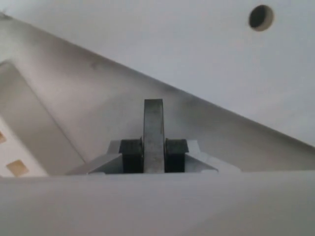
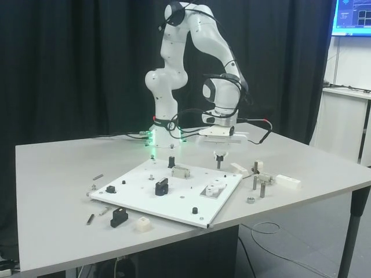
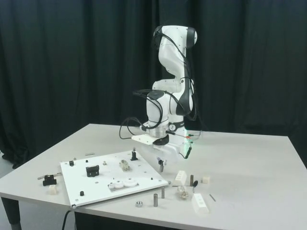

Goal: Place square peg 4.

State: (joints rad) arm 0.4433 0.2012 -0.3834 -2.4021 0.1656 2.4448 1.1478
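Pincer (image 1: pixel 153 155) was clamped on square peg 4 (image 1: pixel 153 132), a grey bar held upright between black fingertips (image 1: pixel 130 155). Peg hung just above the white board (image 2: pixel 174 200), near that board's far edge on the grey counter (image 2: pixel 52 174). White block (image 2: pixel 288 182) lay toward the counter's edge, well apart from the board.

- A black curtain (image 2: pixel 75 69) hangs behind the grey table (image 2: pixel 52 174).
- A white block (image 2: pixel 288 182) lies near the table's right edge.
- A black clamp (image 2: pixel 119 217) sits by the near left.
- A nut (image 3: pixel 139 204) lies near the front.
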